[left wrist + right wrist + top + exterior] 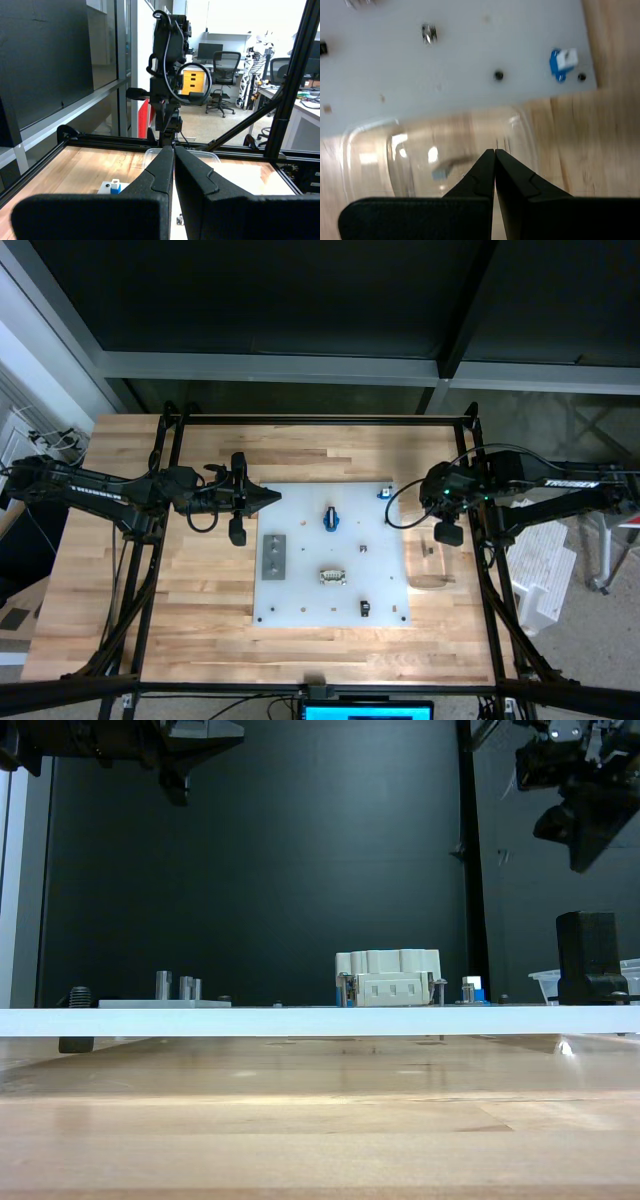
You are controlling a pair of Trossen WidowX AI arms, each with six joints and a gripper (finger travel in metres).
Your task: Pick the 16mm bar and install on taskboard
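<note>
The 16mm bar (451,164), as I take the short grey piece to be, lies free on the floor of the clear tray (526,131). The tray sits on the table (200,635) just beside the right edge of the white task board (300,585). The bar is not in any seat on the board, and nothing is touching it.

The right gripper (495,150) hangs above that tray, pointing down into it, with its fingers pressed together and empty. The bar is below the tips and a little to one side of them. Its long axis seems to run roughly crosswise to the seam between the fingers, so I would expect the fingers to have to spread and the wrist to turn before they could straddle it.

The left gripper (174,148) is high over the far left corner of the board, also pressed together on nothing. It points level across the table and is well apart from the tray, so the right arm (560,495) is clearly the nearer one.

White lettering reading TROSSEN shows on that arm and on the left arm (85,490). I can read nothing else.
</note>
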